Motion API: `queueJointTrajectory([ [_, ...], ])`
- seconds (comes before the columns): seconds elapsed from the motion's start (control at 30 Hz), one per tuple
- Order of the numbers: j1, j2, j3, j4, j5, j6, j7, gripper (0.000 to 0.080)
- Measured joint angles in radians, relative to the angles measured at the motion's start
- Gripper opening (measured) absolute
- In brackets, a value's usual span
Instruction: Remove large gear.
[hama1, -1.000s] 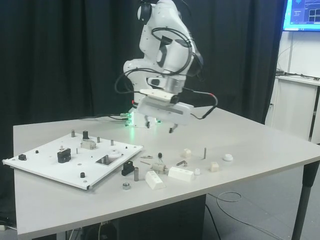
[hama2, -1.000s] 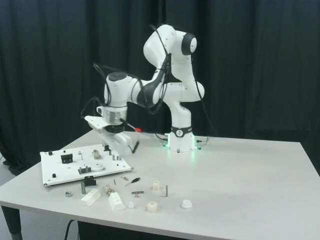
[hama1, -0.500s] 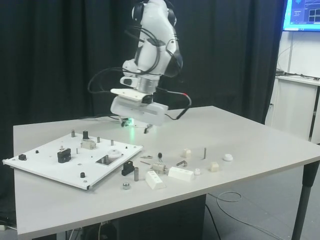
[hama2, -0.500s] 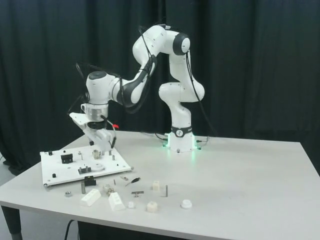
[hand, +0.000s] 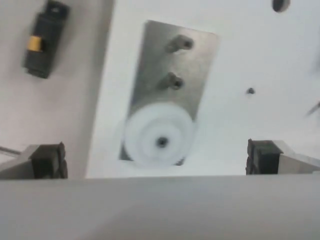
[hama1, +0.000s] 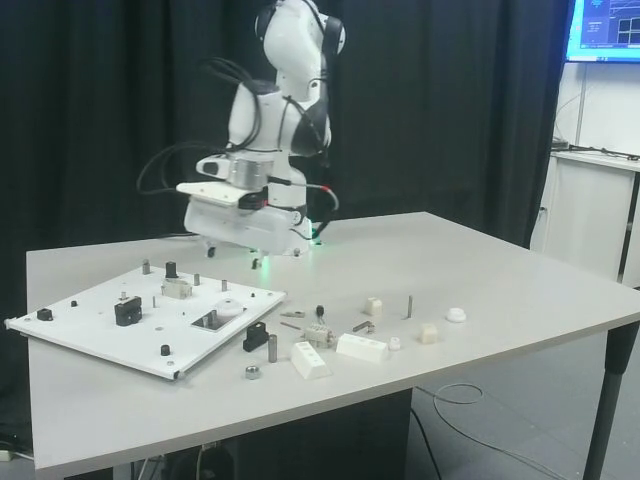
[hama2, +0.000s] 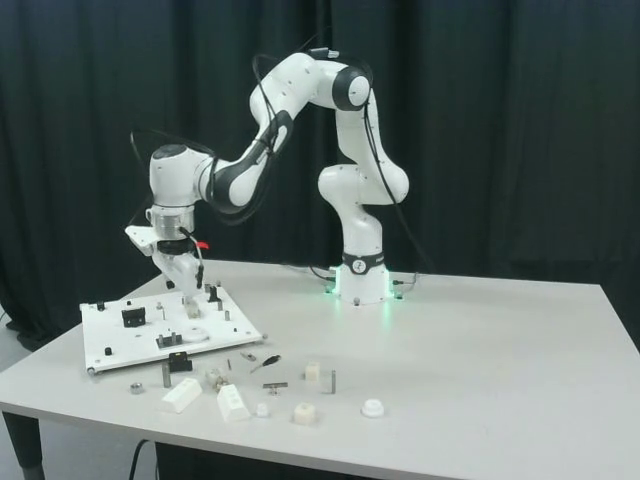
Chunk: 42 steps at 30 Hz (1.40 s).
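A: Grey table (hama1: 520, 290) first, wide, with the white arm (hama2: 300, 90) bolted at the back. Then a white board (hama1: 90, 330) lying flat near one end, studded with small black and grey fittings. Loose small parts (hama1: 360, 345) scattered just beside the board.

B: And the large gear?

A: On the board. White, round, seated over a pin on a grey metal plate (hand: 155, 55), close to the board's edge. Large gear (hand: 159, 135) plain in the wrist view, with two bare pegs (hand: 175, 60) standing further along the same plate.

B: Gripper?

A: Hovering above the board, apart from everything. Gripper (hand: 155, 159) with fingers spread wide, nothing between them, black pads (hand: 50, 159) on either side of the gear's line.

B: Handling?

A: Probably light, stiff plastic, somewhat slick. Best taken across the rim, on opposite sides, then lifted straight up off the pin; any tilt likely to bind.

B: Differences between views?

A: Wrist view alone showing the gear's centre pin and the pegs. Room views alone showing the arm's reach, the gripper's height above the board, and the scattered parts.
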Motion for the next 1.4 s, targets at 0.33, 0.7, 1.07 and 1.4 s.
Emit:
queueJointTrajectory([
  [0.33,-0.012,-0.001,-0.065,-0.081,0.094,0.06,-0.141,0.08],
  [0.7,-0.012,-0.007,-0.097,-0.175,0.181,0.141,-0.233,0.08],
  [1.07,-0.004,-0.012,-0.096,-0.258,0.26,0.233,-0.293,0.08],
  [1.4,0.021,-0.012,-0.086,-0.295,0.324,0.314,-0.294,0.08],
])
